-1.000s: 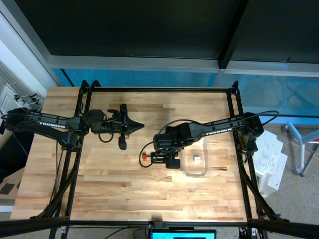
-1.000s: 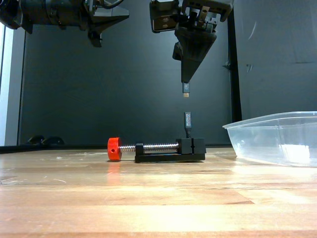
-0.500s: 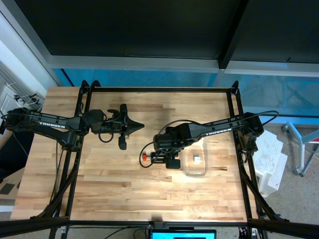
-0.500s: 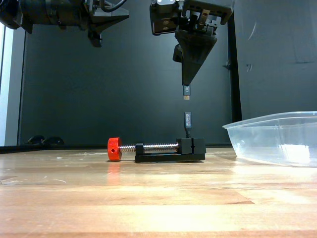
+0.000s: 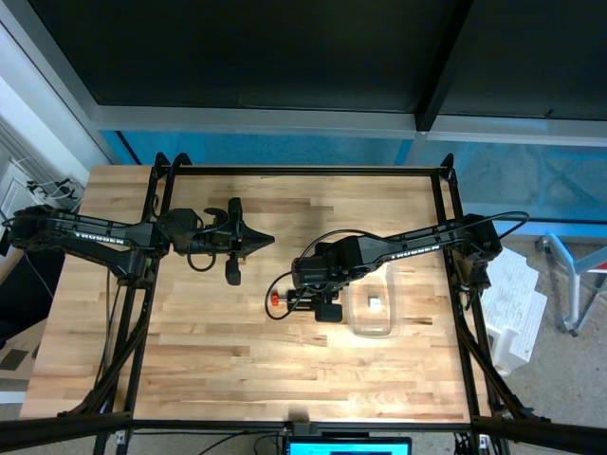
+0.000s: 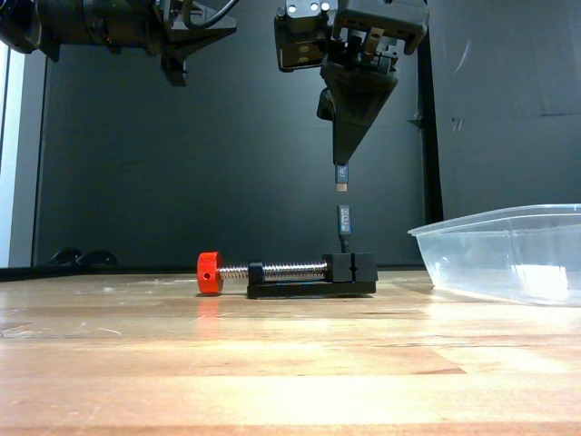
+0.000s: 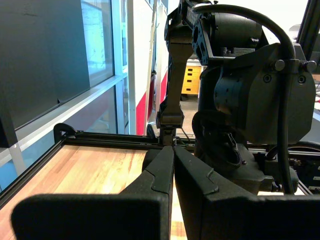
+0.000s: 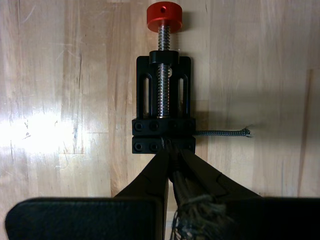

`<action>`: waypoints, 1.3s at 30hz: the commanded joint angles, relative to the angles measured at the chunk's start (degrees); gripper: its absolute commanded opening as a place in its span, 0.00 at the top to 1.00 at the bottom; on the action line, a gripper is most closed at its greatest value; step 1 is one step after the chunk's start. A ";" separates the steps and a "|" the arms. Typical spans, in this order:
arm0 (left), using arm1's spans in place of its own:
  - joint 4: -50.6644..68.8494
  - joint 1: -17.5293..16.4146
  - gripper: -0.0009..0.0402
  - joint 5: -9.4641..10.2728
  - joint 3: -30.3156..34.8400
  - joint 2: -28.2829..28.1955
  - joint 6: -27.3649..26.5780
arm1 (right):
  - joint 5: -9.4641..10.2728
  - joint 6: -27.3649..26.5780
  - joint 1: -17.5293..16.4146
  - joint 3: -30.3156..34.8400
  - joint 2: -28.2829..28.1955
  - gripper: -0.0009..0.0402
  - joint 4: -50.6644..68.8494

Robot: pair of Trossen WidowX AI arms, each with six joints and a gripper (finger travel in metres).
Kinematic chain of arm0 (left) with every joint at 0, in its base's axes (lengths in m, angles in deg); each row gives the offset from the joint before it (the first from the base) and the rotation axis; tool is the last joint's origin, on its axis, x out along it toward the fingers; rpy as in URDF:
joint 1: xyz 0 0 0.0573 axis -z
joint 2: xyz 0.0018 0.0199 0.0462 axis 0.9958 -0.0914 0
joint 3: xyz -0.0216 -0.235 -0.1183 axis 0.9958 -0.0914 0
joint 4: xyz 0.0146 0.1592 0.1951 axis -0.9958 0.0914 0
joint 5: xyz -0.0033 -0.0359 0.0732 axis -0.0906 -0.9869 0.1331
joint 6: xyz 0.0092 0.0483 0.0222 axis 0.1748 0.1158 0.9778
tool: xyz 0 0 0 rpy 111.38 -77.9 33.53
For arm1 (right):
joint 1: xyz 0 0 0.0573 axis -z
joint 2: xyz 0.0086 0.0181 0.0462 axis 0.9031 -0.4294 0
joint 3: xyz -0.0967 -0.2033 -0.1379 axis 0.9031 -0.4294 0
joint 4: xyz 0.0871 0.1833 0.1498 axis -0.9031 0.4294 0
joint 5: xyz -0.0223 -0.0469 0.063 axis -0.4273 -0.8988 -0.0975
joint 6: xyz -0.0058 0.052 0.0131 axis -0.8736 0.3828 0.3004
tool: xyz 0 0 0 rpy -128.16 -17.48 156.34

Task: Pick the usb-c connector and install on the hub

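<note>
The hub (image 6: 313, 275) is a black clamp block with an orange-red cap (image 6: 209, 272), lying on the table with a thin dark pin (image 6: 344, 222) standing up from its right end. My right gripper (image 6: 341, 160) points straight down above that pin, shut on the usb-c connector (image 6: 341, 179), whose tip hangs a small gap above the pin. The right wrist view looks down past the fingers (image 8: 155, 172) onto the hub (image 8: 162, 127) and its cap (image 8: 164, 16). From above, the right gripper (image 5: 321, 282) covers the hub's right end (image 5: 328, 312). My left gripper (image 5: 266, 239) is parked shut, up and to the left.
A clear plastic tray (image 5: 387, 322) sits just right of the hub, with a small pale square piece (image 5: 376, 302) inside; its wall (image 6: 508, 245) rises close to the hub. A short braided cord (image 8: 222, 133) sticks out from the hub's side. Black frame rails border the table.
My right gripper has come down a little with the usb-c connector, narrowing the gap above the hub's upright pin. The left arm has not moved.
</note>
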 commanded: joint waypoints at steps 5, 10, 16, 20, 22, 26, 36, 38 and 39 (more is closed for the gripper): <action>-0.02 0.00 0.98 -0.02 0.02 -0.02 0.02 | 0.02 0.81 -0.13 -0.33 -0.79 0.98 -0.68; -0.02 -0.02 0.98 -0.02 0.02 -0.02 0.02 | 0.02 0.94 -0.26 -0.33 -0.83 0.98 -0.79; -0.04 0.00 0.98 -0.02 0.02 -0.02 0.02 | 0.00 1.07 -0.28 -0.35 -0.83 0.98 -0.57; -0.02 0.00 0.98 -0.02 0.02 -0.02 0.02 | 0.04 1.09 -0.31 -0.35 -1.14 0.98 -0.57; -0.02 -0.02 0.98 -0.02 0.02 -0.02 0.02 | 0.02 1.11 -0.28 -0.35 -1.14 0.98 -0.59; -0.04 -0.02 0.98 -0.02 0.02 -0.02 0.02 | 0.02 1.20 -0.31 -0.35 -1.14 0.98 -0.55; -0.02 -0.02 0.98 0.00 0.02 -0.02 0.02 | 0.00 1.53 -0.26 -0.37 -1.14 0.98 -0.44; -0.02 0.00 0.98 0.00 0.02 -0.02 0.02 | 0.00 1.57 -0.28 -0.50 -1.14 0.98 -0.44; -0.02 -0.02 0.98 0.00 0.02 -0.02 0.02 | 0.02 1.62 -0.28 -0.59 -1.14 0.98 -0.44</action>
